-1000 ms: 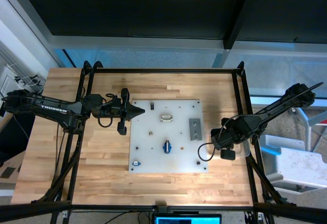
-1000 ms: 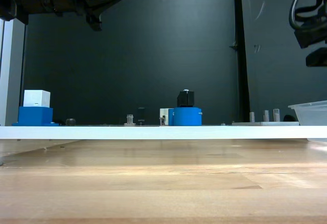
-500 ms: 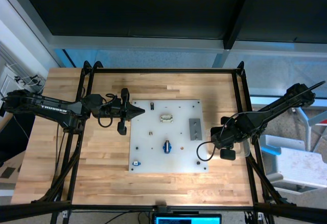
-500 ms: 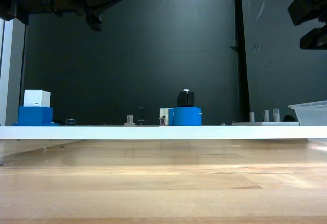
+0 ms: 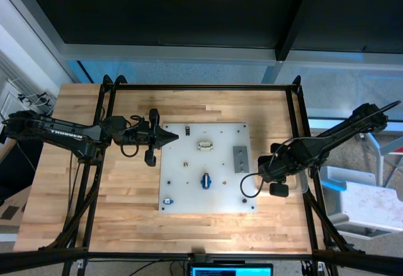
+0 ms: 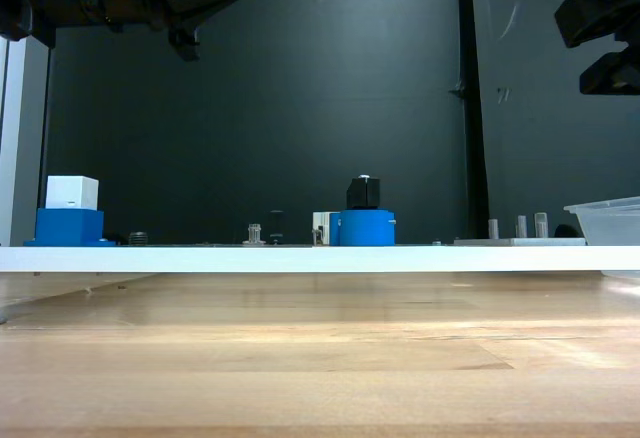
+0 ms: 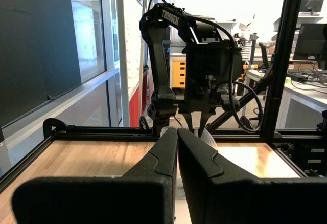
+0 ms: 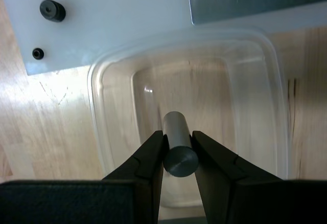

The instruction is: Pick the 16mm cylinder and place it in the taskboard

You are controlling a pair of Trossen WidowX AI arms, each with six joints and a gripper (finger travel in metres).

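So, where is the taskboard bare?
Bare: the taskboard strip between blue corner piece and black knob. Crowded: around socket and blue connector. Right gripper holds the 16mm cylinder above the tray; left gripper hovers above the board's left edge.

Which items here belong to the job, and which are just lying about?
Job: 16mm cylinder, gripped by right tool over the clear tray; taskboard.
Lying about: clear tray; blue connector; grey block; left tool, shut, raised by the taskboard's left edge.
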